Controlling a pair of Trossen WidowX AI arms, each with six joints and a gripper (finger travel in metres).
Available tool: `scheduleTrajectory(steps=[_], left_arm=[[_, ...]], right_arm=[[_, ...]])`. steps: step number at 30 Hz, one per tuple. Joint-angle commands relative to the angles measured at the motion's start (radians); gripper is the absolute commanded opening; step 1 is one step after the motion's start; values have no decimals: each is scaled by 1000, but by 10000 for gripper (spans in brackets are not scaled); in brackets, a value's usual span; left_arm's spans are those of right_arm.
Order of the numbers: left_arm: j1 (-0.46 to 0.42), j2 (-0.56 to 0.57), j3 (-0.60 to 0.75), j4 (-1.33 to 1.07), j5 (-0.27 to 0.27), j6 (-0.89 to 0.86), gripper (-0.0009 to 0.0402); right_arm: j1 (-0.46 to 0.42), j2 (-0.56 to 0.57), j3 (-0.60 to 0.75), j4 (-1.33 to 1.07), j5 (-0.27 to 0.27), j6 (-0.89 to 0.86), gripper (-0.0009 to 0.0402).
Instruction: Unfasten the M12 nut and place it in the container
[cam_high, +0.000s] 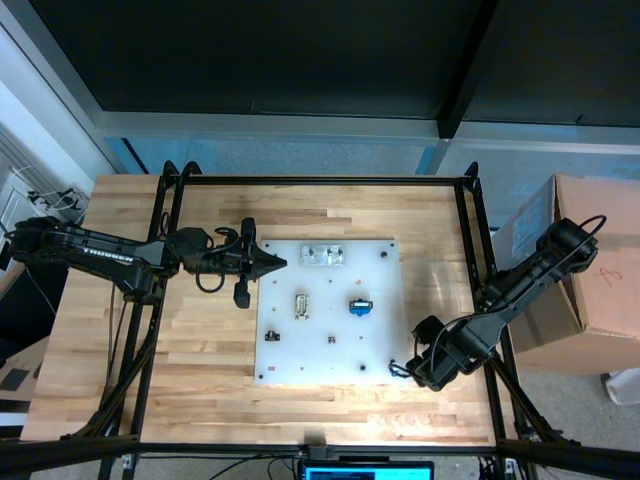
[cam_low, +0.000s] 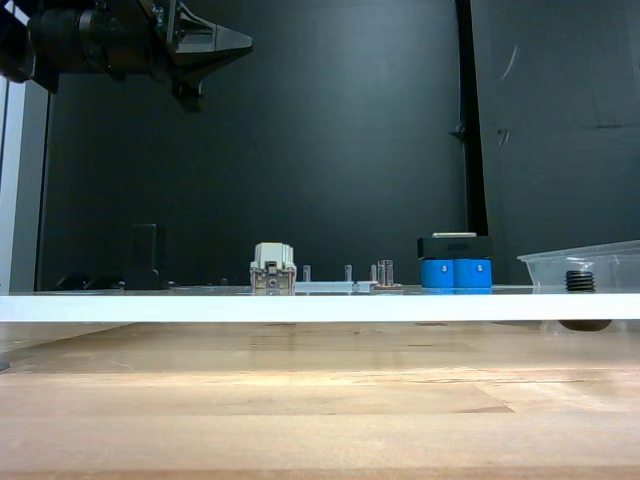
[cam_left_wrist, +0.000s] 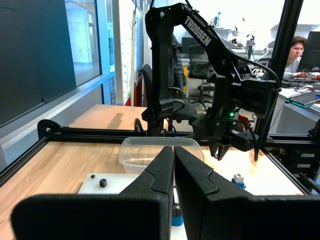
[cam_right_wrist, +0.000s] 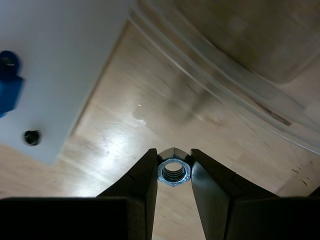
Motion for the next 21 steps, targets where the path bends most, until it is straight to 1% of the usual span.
scheduleTrajectory(steps=[1,2,4,8,15,18,21], left_arm=[[0,0,0,0,0,0,0],[0,0,0,0,0,0,0],[0,0,0,0,0,0,0],[0,0,0,0,0,0,0],[0,0,0,0,0,0,0],[0,0,0,0,0,0,0],[0,0,0,0,0,0,0]], right_arm=[[15,15,-24,10,-32,26,9],[19,18,-34,21,-48,26,9],[23,27,-51,54,-51,34,9],[27,42,-76,106,-47,50,9],[28,47,-86,122,-22,58,11],[29,47,-86,128,-22,59,25],[29,47,-86,131,-22,59,52]])
